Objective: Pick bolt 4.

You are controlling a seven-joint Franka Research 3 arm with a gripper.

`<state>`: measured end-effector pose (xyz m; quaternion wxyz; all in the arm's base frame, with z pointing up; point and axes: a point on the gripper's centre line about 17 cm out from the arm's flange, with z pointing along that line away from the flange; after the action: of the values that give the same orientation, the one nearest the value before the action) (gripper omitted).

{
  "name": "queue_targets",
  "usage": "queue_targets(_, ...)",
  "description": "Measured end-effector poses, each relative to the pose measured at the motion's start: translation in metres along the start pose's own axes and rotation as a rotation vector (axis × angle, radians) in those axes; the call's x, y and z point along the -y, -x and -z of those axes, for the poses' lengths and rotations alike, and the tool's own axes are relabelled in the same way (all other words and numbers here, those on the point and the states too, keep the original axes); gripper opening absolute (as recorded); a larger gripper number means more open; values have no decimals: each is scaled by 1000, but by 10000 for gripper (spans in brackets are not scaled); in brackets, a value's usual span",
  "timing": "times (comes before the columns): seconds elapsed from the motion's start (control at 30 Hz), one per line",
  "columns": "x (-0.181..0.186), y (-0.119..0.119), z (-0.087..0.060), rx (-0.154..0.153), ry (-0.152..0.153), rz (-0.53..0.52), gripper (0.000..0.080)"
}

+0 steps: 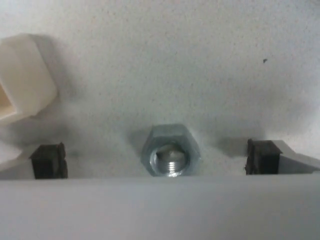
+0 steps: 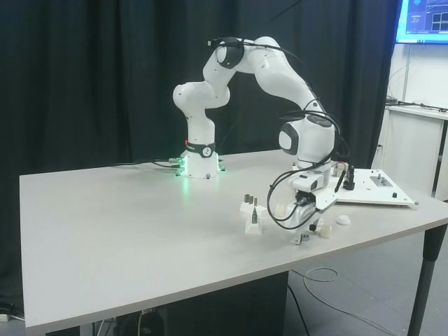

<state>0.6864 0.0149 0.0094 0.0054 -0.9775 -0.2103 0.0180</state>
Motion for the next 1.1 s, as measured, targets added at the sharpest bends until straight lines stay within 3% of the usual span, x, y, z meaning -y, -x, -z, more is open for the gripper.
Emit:
queue_targets(0.8,-2,-2,-6,-12,11,-16,800)
queue_targets(0.83,-2,-2,-6,-12,11,-17,524)
queue_targets(0.97,-2,-2,-6,-12,11,-21,524)
queue_targets(1.0,-2,-2,-6,-12,11,-21,342)
queue_targets(1.1,-2,-2,-6,-13,12,-24,342)
